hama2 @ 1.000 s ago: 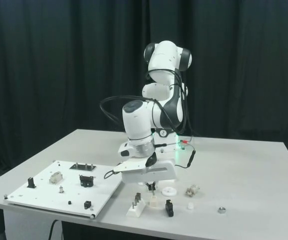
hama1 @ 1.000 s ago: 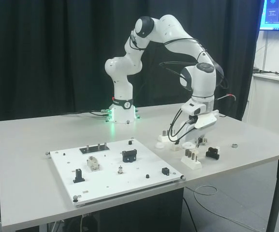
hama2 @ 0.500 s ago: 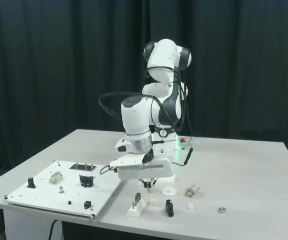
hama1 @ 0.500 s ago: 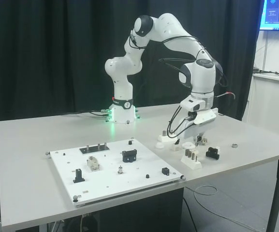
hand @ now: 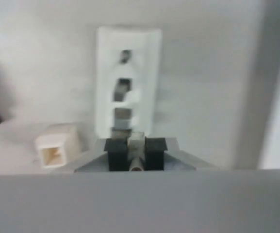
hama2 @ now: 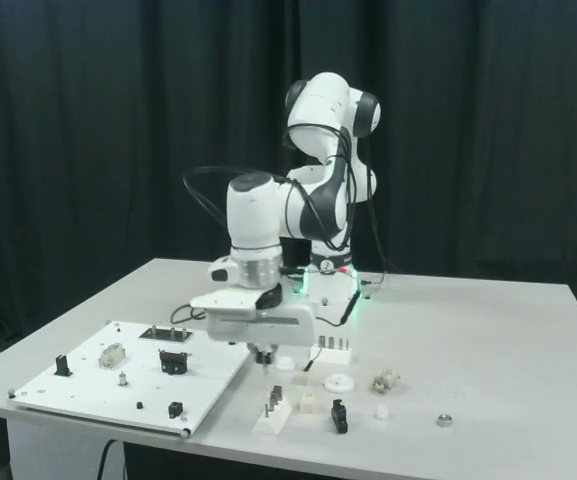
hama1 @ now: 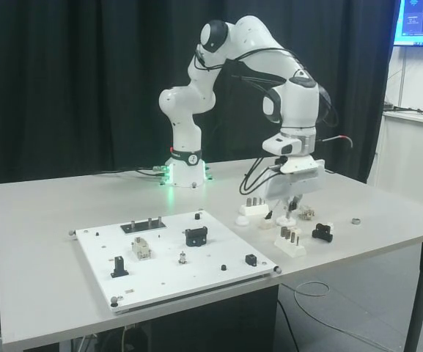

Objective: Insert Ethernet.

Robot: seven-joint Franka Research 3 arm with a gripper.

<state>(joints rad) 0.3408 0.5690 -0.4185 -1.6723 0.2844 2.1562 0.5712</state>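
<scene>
**Small plug pinched and lifted clear of the loose parts, board not yet reached**

In the wrist view the black fingers [hand: 115, 154] are pressed in on a small pale plug [hand: 136, 146], which sits upright between the pads with its tip pointing down. I take it to be the Ethernet plug, though its detail is too blurred to confirm. Gripping it by its sides leaves the mating end free, which is what an insertion needs.

The arm [hama1: 288, 110] hangs over the cluster of loose parts on the grey counter [hama1: 42, 213], with the plug held clear of the surface. Directly beneath it lies a white holder block [hand: 127, 58] with small pins, and a small white socket piece [hand: 57, 149] sits just beside that block.

The white board [hama1: 167, 257] that carries the mounted fixtures lies well apart from the fingers, off to one side of the parts. The receiving port is probably one of those fixtures, but which one cannot be told from here. Judged so, the grasp is done, while the carry across and the alignment over the port remain
</scene>
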